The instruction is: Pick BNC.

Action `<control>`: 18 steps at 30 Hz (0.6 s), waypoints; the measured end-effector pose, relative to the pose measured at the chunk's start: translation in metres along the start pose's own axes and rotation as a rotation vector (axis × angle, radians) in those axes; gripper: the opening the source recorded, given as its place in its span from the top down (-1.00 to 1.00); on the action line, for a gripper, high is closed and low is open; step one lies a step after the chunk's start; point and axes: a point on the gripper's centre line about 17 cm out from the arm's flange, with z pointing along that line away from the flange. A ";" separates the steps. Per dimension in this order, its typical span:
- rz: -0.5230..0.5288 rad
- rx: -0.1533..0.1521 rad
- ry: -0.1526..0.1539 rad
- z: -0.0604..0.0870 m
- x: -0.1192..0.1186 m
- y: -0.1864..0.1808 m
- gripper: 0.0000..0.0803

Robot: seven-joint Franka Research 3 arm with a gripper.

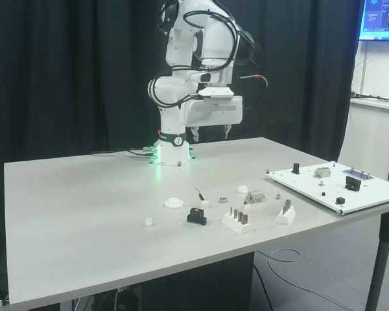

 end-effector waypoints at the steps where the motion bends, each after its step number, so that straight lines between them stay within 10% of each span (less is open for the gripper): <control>1: -0.002 0.000 0.002 -0.001 0.000 0.001 -0.99; 18: -0.029 0.002 0.033 -0.009 0.005 0.004 -0.99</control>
